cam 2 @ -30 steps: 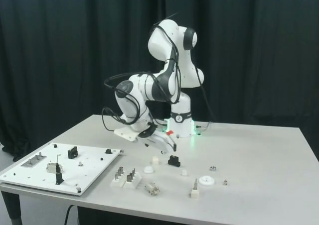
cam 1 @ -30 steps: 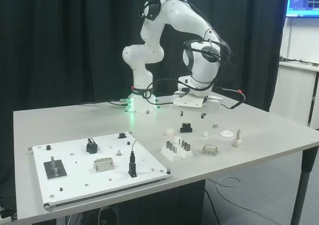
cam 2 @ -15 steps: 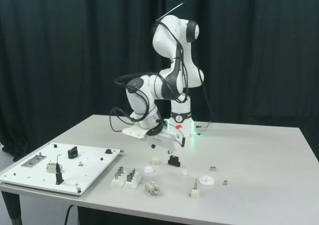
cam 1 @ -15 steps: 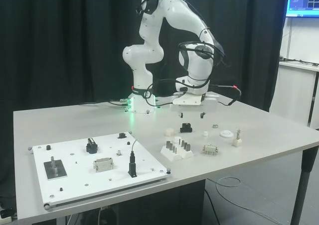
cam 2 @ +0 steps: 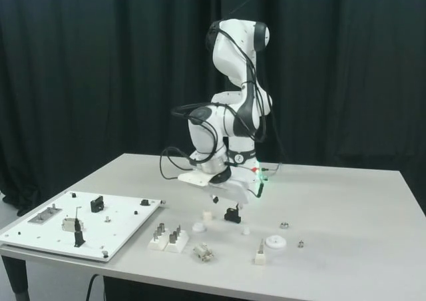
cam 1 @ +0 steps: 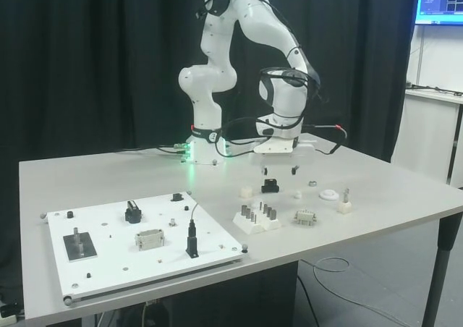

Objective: Pick D-SUB.

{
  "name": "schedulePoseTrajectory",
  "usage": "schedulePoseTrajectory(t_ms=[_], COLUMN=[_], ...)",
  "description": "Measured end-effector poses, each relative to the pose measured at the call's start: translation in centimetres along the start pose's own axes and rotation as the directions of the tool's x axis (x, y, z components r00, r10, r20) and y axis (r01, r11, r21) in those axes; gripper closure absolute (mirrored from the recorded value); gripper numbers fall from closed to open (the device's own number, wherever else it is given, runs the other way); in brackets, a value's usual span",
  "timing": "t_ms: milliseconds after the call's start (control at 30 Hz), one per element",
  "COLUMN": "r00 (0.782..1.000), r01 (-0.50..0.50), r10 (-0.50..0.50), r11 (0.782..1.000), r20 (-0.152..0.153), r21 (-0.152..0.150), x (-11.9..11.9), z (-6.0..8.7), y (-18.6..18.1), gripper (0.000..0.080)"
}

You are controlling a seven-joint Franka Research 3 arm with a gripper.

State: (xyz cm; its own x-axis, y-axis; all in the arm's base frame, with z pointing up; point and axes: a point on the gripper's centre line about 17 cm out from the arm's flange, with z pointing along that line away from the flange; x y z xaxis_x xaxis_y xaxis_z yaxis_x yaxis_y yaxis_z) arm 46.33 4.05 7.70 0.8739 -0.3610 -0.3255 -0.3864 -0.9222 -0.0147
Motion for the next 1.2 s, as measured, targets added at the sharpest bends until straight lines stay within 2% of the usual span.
schedulePoseTrajectory(t_ms=[300,500,700,1200], r00=[0.999,0.998,0.997,0.996], r01=[0.005,0.0,-0.008,0.01], r10=[-0.005,0.001,0.009,-0.009], r11=[1.0,1.0,1.0,1.0], r20=[-0.046,-0.065,-0.075,-0.086], r21=[0.004,0.011,0.022,0.012], x=[-1.0,-1.7,-2.3,-3.0], z=[1.9,3.0,4.0,5.2], y=[0.5,0.8,0.7,0.6], gripper=[0.0003,0.0003,0.0003,0.0003])
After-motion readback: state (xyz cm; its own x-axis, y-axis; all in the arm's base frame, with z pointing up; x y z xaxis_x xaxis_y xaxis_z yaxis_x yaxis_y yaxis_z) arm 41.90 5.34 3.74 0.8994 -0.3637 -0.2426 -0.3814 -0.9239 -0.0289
